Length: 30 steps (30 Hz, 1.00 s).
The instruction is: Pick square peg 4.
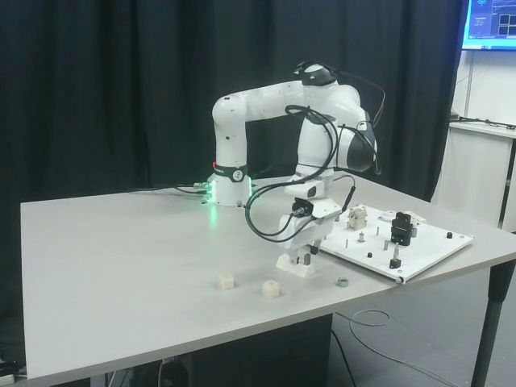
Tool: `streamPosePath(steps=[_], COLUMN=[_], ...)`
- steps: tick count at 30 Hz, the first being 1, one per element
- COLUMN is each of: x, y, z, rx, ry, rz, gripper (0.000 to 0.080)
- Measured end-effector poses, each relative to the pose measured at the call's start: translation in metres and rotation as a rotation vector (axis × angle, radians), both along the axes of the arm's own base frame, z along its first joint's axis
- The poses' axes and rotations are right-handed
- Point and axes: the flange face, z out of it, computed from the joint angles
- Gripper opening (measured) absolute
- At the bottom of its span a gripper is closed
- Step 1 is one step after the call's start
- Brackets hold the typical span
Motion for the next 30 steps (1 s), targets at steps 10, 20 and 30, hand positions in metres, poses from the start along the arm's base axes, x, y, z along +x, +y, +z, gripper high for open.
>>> streamPosePath(steps=[10,20,30], x=[0.002,0.002,0.003], y=[0.005,0.006,0.008], z=[-0.007,-0.013,-0.017], rx=[0.019,0.024,0.037], ry=[0.008,0.018,0.047], rz=[-0.002,0.003,0.028], gripper=[0.0800,0.0614,0.0450])
